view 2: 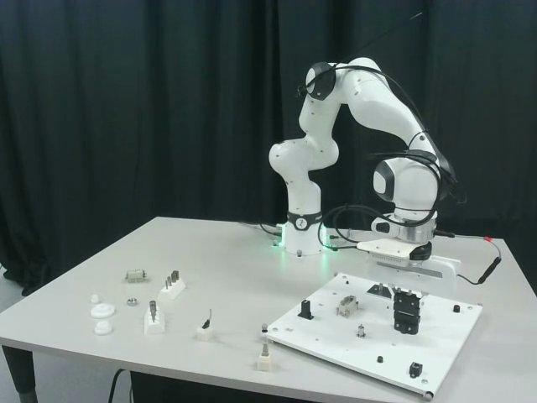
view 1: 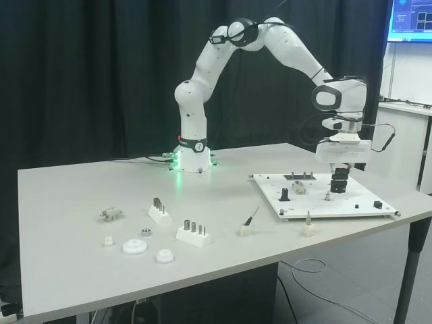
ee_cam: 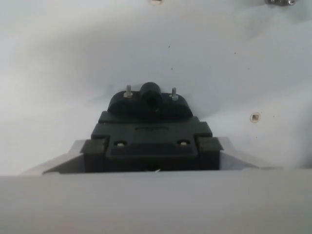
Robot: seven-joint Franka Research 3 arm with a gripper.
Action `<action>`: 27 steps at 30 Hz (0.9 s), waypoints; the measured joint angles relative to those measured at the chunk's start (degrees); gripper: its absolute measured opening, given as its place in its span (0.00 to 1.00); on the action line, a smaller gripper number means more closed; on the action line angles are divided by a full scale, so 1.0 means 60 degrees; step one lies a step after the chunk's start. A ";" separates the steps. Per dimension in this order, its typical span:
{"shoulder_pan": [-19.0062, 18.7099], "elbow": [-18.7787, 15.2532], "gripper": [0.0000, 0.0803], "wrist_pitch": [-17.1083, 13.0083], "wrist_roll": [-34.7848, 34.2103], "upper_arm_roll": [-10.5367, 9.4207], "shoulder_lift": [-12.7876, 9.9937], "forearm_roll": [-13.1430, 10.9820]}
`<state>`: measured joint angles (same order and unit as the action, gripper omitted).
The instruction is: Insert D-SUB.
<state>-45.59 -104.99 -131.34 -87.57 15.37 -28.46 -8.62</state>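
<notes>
Two-finger gripper (view 2: 406,312) clamped on black D-SUB connector (ee_cam: 151,134), right of frame, above white assembly board (view 2: 436,344), grey table (view 1: 74,202)

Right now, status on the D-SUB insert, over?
Gripper shut on the black D-SUB connector. Connector held low over the white assembly board, not yet seated as far as visible. Nothing seen in the way.

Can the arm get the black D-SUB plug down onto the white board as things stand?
Probably yes: the tool holds the black D-SUB plug just above the flat white board, with nothing visible beneath it.
</notes>
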 joint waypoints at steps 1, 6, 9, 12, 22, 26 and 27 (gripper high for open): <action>0.0002 -0.0002 0.48 -0.0008 0.0006 0.0000 0.0000 0.0000; 0.0005 -0.0010 0.48 -0.0045 0.0014 0.0001 0.0000 0.0000; 0.0005 -0.0012 0.48 -0.0056 0.0014 0.0001 0.0000 0.0000; 0.0002 -0.0013 0.48 -0.0063 0.0014 0.0001 0.0000 -0.0003; -0.0015 -0.0027 0.48 -0.0123 0.0014 -0.0021 0.0000 -0.0077; -0.0028 -0.0030 0.48 -0.0123 0.0014 -0.0026 0.0001 -0.0079; -0.0029 -0.0031 0.48 -0.0122 0.0014 -0.0029 0.0002 -0.0079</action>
<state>-45.77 -105.18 -132.07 -87.48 15.20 -28.46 -9.09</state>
